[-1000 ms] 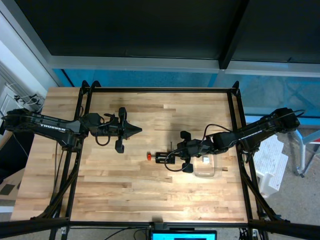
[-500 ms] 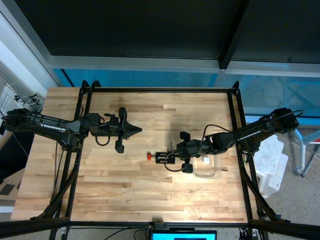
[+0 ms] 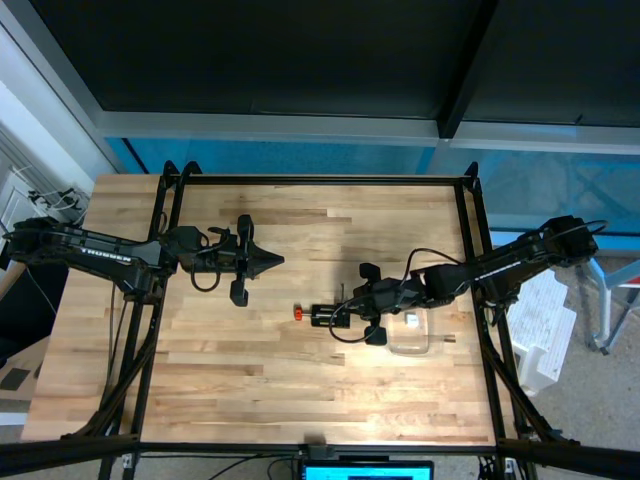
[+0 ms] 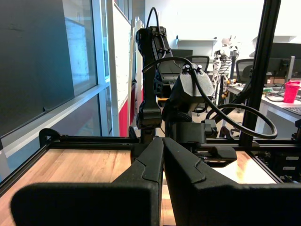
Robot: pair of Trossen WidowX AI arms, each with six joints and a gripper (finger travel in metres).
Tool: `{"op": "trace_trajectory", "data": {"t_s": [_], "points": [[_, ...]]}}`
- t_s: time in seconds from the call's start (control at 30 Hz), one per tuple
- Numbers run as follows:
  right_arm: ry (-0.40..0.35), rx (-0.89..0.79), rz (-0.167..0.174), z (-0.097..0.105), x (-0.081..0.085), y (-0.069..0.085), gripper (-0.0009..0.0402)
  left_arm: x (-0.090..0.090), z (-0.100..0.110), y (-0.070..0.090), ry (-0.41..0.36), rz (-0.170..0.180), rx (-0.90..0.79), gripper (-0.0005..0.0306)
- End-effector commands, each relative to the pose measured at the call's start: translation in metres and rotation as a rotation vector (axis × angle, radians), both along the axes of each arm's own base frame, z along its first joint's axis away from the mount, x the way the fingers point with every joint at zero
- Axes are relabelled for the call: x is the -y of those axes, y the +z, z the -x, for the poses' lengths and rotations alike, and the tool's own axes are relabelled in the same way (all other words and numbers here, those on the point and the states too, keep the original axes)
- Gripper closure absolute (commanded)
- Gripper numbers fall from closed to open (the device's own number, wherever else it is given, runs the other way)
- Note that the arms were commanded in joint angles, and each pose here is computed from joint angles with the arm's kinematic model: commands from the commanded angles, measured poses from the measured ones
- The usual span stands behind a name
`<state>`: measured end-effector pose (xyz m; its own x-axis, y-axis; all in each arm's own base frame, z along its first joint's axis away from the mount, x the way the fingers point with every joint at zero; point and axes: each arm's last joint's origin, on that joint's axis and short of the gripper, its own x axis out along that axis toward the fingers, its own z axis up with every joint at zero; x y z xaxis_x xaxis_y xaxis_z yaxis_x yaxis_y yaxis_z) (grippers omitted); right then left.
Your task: Pick the usb-c connector and install on the hub
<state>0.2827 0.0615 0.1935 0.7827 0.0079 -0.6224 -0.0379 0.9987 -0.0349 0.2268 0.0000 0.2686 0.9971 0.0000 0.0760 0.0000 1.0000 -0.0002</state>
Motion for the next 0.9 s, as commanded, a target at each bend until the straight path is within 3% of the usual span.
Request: {"op": "trace_trajectory", "data": {"t_s": [0.03, 0.6, 0.9], "points": [[0.009, -0.001, -0.002, 0.0000, -0.0001, 0.0001, 0.0393, -0.0001, -0.0001, 0.0000, 0.000, 0.000, 0.000, 0.0300], [0.015, 0.000, 0.020, -0.0007, 0.0031, 0.0001, 0.0393, 0.0000, -0.0001, 0.0000, 0.000, 0.000, 0.000, 0.0300], [0.014, -0.001, 0.011, 0.0004, 0.0031, -0.0020, 0.0393, -0.0001, -0.0001, 0.0000, 0.000, 0.000, 0.000, 0.0300]]}}
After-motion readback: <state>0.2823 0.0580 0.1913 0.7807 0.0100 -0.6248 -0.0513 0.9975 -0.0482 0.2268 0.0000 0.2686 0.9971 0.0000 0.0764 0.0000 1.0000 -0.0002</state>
